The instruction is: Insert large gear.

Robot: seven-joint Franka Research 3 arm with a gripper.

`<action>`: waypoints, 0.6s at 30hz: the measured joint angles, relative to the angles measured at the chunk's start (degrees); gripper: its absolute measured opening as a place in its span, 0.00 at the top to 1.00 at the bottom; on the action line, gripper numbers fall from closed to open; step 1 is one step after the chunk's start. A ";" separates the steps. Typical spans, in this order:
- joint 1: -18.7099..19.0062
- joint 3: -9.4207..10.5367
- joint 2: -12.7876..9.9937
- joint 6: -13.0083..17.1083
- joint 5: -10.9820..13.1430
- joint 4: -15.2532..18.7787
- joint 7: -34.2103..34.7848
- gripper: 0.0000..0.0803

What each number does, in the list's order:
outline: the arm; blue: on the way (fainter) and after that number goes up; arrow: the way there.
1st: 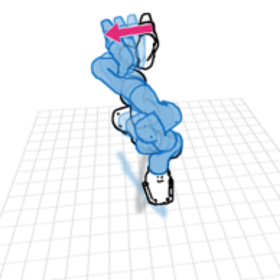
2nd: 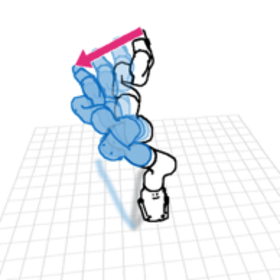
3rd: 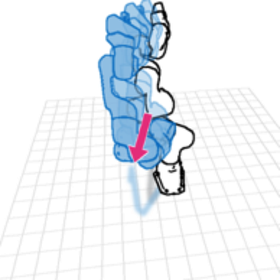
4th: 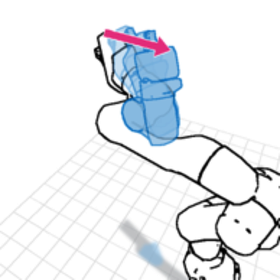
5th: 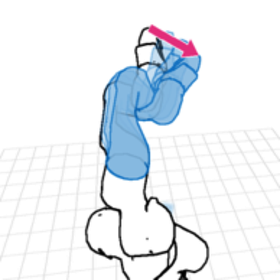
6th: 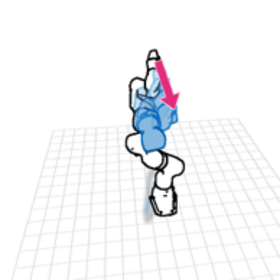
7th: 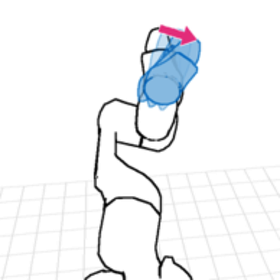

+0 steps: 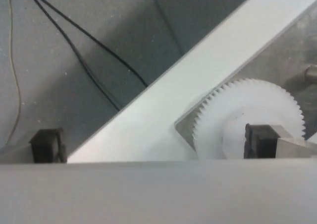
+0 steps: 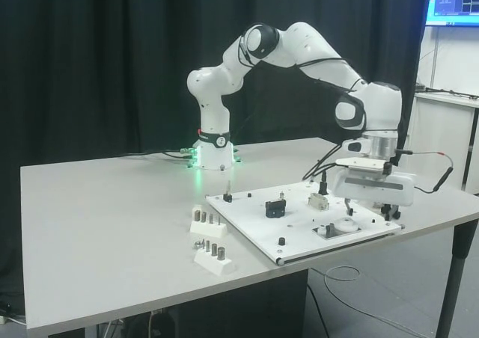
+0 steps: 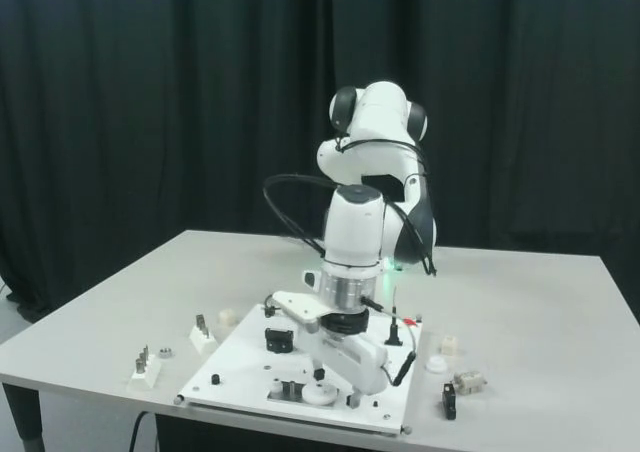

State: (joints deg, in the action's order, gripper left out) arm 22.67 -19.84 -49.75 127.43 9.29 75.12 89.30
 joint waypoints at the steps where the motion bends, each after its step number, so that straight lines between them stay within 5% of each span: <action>1: 0.02 0.06 0.00 -0.42 -0.39 -0.29 -0.50 0.00; 18: -0.07 0.80 0.00 -2.06 -4.08 -1.66 -5.94 0.01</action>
State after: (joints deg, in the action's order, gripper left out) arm 22.60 -19.04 -49.76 125.37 5.21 73.46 83.36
